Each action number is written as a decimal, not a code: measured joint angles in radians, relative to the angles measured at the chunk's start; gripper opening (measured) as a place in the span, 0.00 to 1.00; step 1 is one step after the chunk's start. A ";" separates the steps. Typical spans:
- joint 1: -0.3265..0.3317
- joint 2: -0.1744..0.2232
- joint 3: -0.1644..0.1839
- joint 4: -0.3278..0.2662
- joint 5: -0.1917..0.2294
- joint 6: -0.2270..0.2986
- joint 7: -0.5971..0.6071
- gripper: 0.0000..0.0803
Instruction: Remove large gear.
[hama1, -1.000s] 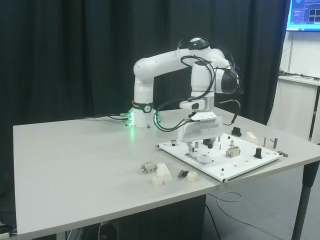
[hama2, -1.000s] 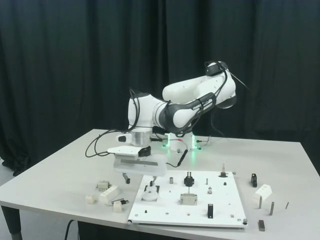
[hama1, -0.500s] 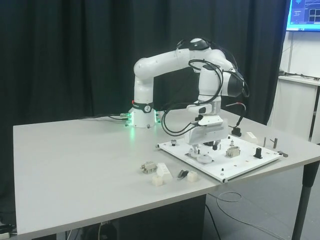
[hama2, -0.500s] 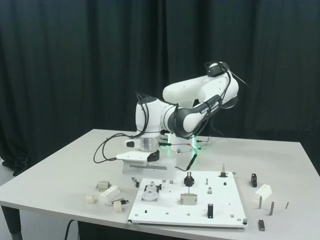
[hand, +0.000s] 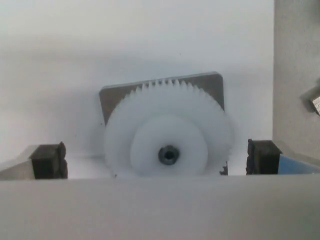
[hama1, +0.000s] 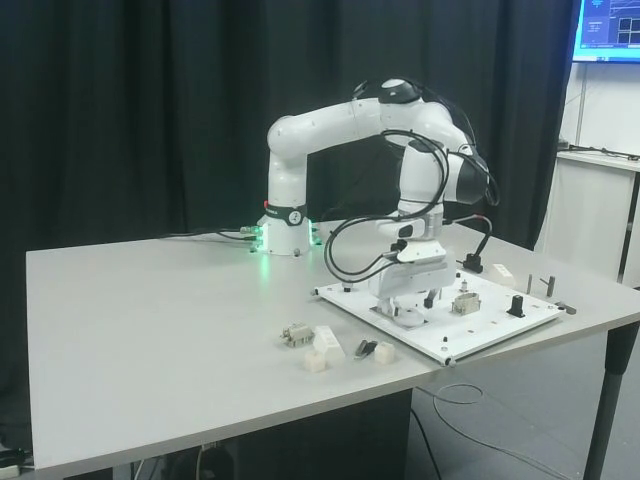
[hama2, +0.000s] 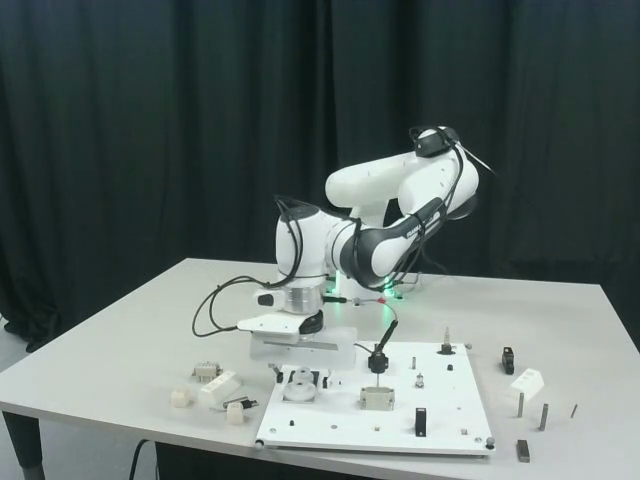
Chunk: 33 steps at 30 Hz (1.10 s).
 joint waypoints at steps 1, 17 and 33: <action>0.000 0.000 0.002 0.000 -0.001 0.004 0.001 1.00; 0.000 0.000 0.024 -0.003 -0.004 0.028 0.007 1.00; -0.007 0.000 0.025 -0.004 -0.003 0.028 0.009 1.00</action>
